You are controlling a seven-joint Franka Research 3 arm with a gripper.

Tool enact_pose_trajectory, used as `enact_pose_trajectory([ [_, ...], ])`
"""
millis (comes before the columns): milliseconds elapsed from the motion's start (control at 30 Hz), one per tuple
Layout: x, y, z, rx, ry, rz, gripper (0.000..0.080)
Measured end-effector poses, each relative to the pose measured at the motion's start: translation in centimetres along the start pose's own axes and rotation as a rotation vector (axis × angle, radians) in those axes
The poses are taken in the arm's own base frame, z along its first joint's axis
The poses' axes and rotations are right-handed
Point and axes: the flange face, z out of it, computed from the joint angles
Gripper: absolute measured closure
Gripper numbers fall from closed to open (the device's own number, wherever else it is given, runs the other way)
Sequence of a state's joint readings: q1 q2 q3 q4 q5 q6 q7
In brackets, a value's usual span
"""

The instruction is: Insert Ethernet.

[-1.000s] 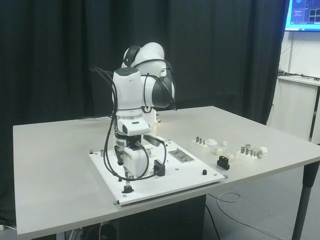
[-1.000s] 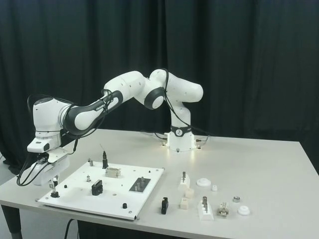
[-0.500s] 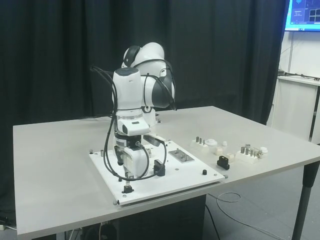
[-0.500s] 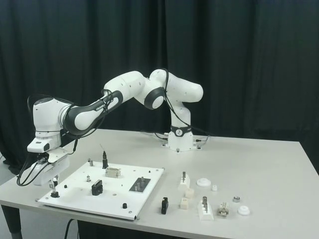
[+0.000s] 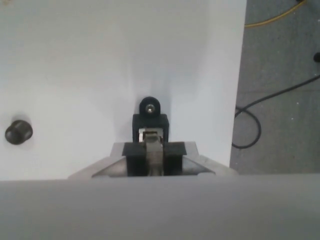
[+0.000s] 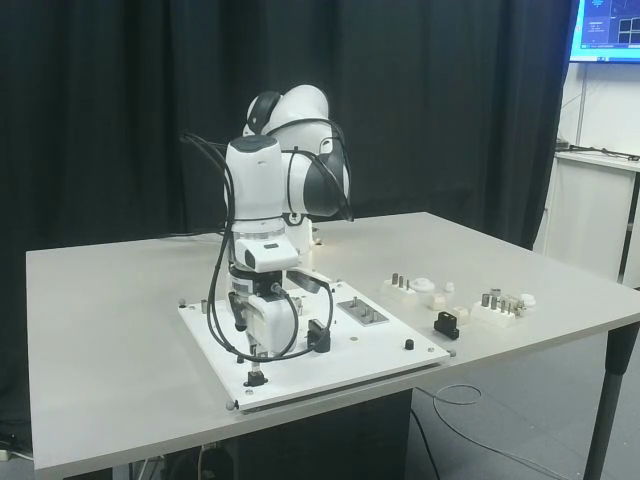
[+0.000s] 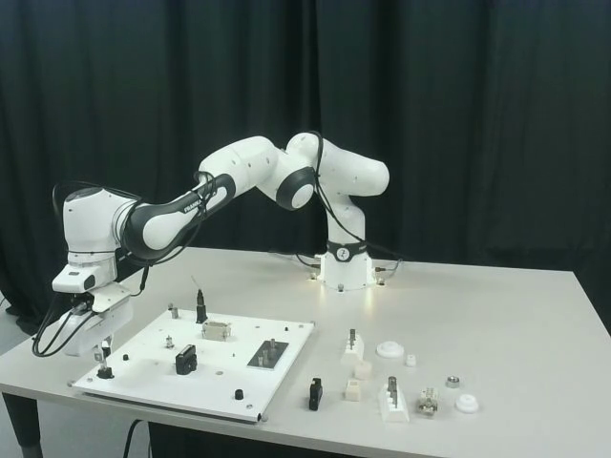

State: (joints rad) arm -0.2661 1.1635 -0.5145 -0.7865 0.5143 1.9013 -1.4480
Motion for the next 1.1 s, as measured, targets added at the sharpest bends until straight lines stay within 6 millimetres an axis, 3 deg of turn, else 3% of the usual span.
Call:
enact_pose_trajectory([
  [1100,0.02,-0.06,0.28,0.006,0.004,-0.010,0.0739],
])
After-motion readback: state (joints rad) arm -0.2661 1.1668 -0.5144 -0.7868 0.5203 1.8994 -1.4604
